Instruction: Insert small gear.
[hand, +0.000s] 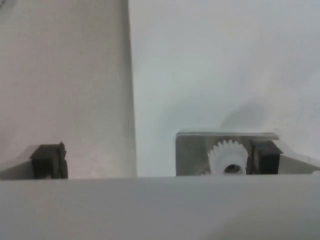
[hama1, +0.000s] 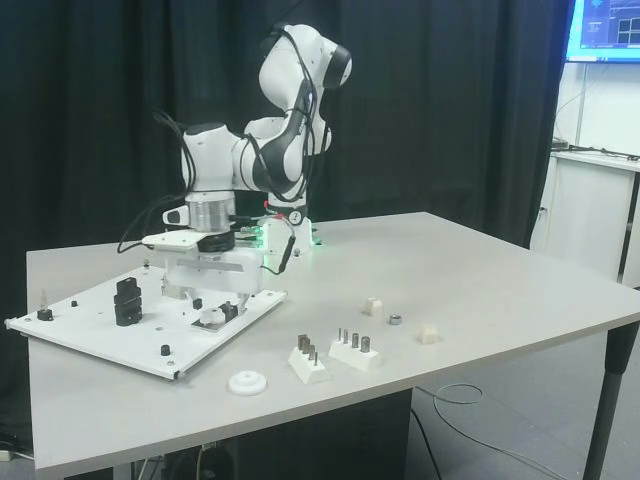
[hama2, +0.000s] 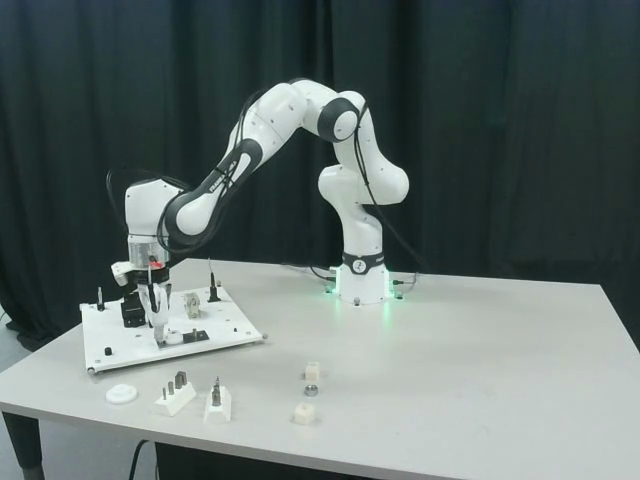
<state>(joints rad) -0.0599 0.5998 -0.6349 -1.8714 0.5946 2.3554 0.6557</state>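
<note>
The small white gear (hand: 227, 157) sits on a grey metal plate (hand: 192, 152) fixed to the white board (hama1: 80, 335). My gripper (hand: 156, 161) hangs low over that plate, open wide. One black fingertip (hand: 265, 156) is close beside the gear, and the other fingertip (hand: 48, 161) stands far off over the bare table. From the first room view the gripper (hama1: 205, 292) hovers just above the gear (hama1: 210, 318). The second room view has the gripper (hama2: 158, 322) over the board (hama2: 110, 340), with the gear (hama2: 172, 337) beneath it.
A large white gear (hama1: 246, 383) lies on the table in front of the board. Two white peg holders (hama1: 310, 362) (hama1: 357, 350) stand near it, with small blocks (hama1: 373, 306) (hama1: 429, 333) and a nut (hama1: 396, 320) further right. A black fixture (hama1: 126, 300) rises on the board.
</note>
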